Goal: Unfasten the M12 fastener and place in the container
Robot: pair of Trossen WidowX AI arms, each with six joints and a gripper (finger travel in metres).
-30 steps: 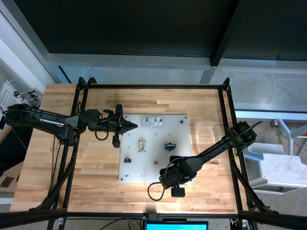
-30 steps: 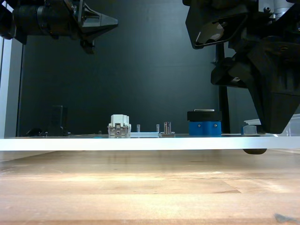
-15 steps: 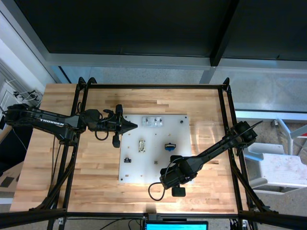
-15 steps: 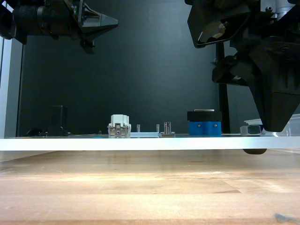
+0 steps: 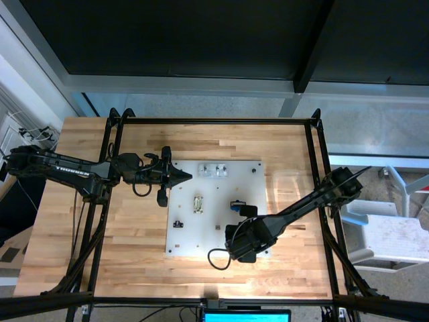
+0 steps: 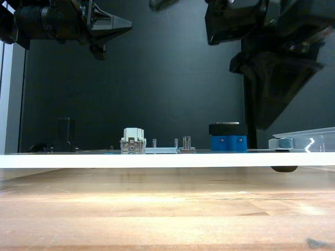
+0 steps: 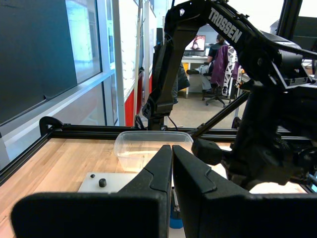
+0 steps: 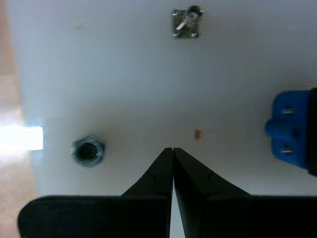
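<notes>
The right hand point(image 8: 173, 148) is closed on nothing above the white board point(image 8: 124, 74). Its camera shows the silver nut point(image 8: 87, 151) just beside it. From above, the arm hides the nut. The clear tray point(image 5: 288, 182) stands apart. The left hand point(image 7: 172, 147), closed too, hangs by the board's left edge.

High cam: above near edge of the table point(image 5: 127, 268), looks down and away, far. Low cam: table-top height, looks level. Left wrist cam looks along the left gripper point(image 7: 172, 147), over far left of the white board point(image 5: 191, 235), facing right. Right wrist cam looks down along the right gripper point(image 8: 173, 149), v. close over its near right. All share the board.
</notes>
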